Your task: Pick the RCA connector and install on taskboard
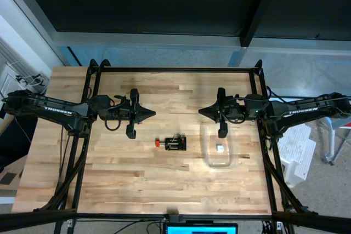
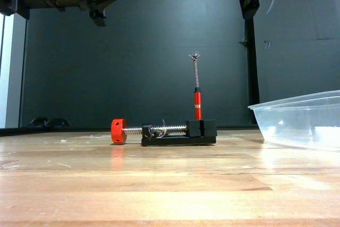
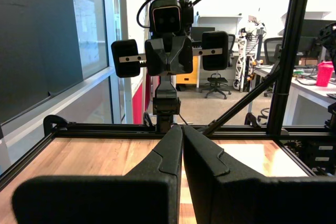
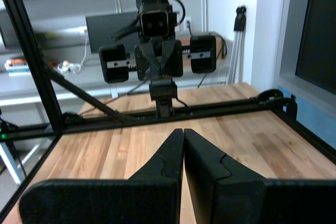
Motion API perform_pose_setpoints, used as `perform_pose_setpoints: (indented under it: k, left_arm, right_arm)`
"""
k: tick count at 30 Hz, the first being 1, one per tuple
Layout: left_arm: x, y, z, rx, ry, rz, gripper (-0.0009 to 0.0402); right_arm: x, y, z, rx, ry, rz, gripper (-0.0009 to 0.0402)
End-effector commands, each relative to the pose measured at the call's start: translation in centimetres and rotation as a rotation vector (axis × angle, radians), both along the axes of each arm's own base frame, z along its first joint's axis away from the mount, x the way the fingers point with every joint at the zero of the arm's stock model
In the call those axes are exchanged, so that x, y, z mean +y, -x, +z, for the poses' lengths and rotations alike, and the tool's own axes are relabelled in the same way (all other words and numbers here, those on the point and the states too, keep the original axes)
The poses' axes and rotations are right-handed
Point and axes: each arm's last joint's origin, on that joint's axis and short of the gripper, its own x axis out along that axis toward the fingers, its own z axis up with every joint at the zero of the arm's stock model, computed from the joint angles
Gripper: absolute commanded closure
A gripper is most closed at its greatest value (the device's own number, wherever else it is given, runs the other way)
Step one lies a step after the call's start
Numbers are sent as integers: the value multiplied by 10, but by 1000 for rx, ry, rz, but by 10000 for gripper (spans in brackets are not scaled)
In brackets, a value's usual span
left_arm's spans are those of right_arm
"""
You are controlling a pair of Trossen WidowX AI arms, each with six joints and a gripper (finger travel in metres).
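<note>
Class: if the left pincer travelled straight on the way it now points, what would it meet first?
Most likely the right pincer, facing the left pincer tip to tip above the table; the air between looks free. The taskboard sits below that line.

The high view looks down on the counter (image 1: 137,179); the low view skims it, close to the shared taskboard (image 2: 180,134). The wrist views sight along the left gripper (image 3: 182,128) and right gripper (image 4: 184,131), facing each other above the counter.
</note>
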Motion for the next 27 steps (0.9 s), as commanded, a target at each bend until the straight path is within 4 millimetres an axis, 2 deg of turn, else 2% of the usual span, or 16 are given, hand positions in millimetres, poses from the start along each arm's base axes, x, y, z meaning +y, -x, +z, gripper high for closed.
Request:
perform_pose_setpoints:
  k: [1,9,27]
  left_arm:
    - [0,0,0,0,0,0,393]
    - [0,0,0,0,0,0,393]
    - [0,0,0,0,0,0,393]
  right_arm:
    - [0,4,-5,-35,-10,-9,393]
    - [-1,7,-13,-39,-10,-8,393]
    - [-1,7,-10,-51,-10,-7,393]
